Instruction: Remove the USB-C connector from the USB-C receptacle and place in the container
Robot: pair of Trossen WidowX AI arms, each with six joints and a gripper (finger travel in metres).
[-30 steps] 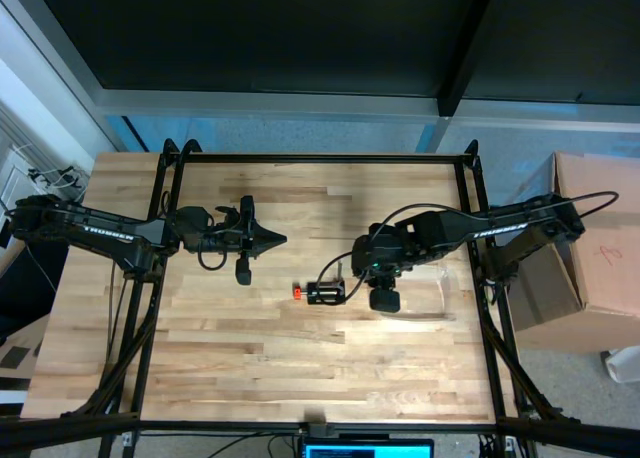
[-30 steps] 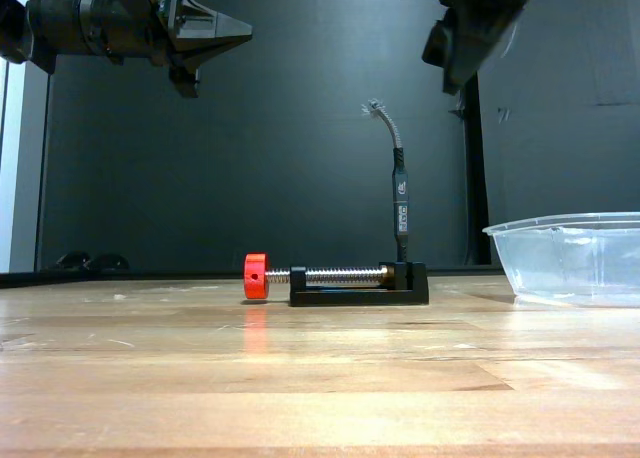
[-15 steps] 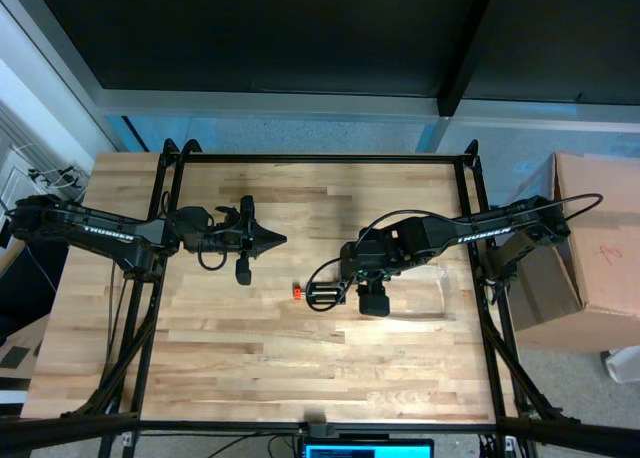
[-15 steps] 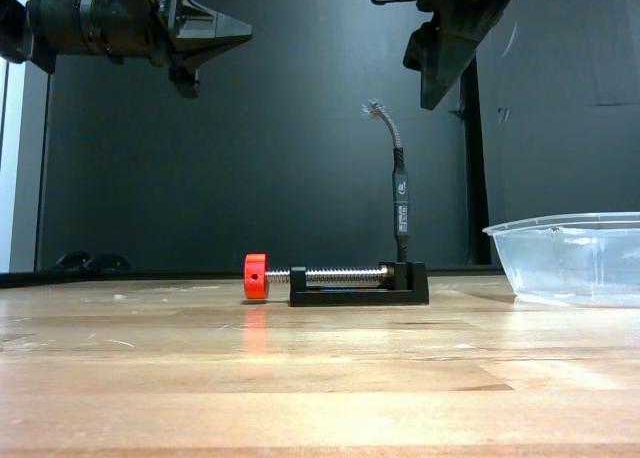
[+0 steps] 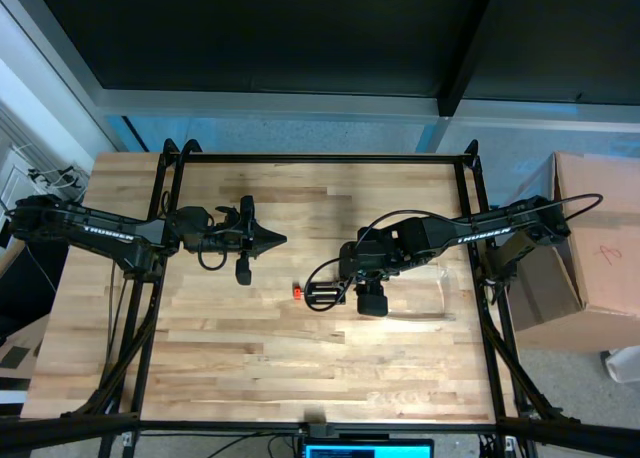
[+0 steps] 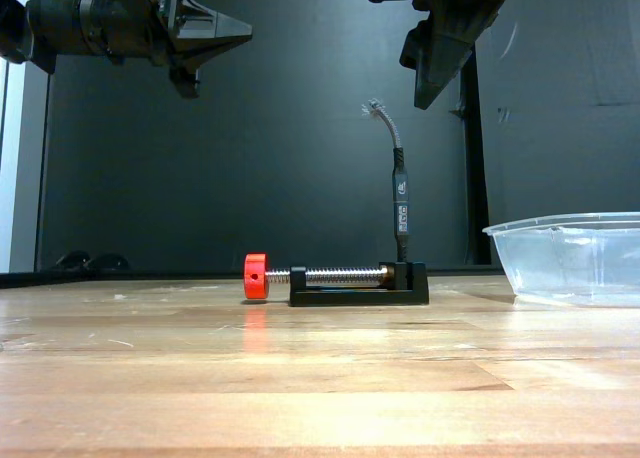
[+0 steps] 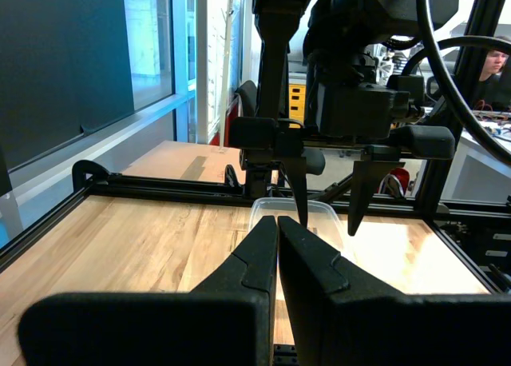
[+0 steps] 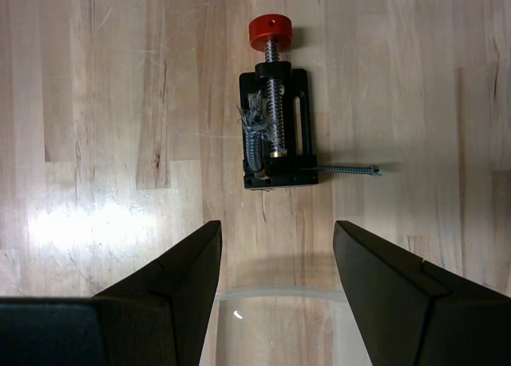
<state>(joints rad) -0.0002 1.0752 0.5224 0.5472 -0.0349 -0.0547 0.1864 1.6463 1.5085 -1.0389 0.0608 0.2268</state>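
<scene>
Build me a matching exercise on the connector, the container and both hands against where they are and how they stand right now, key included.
Things:
1. USB-C connector
2. container
3. left hand
4. right hand

States:
A. open, high over the clamp
B. standing upright at the clamp's end, in neither hand
C. shut, high over the left part of the table
D. resting on the table, right of the clamp

Pairs: 1-B, 2-D, 3-C, 4-A
</scene>
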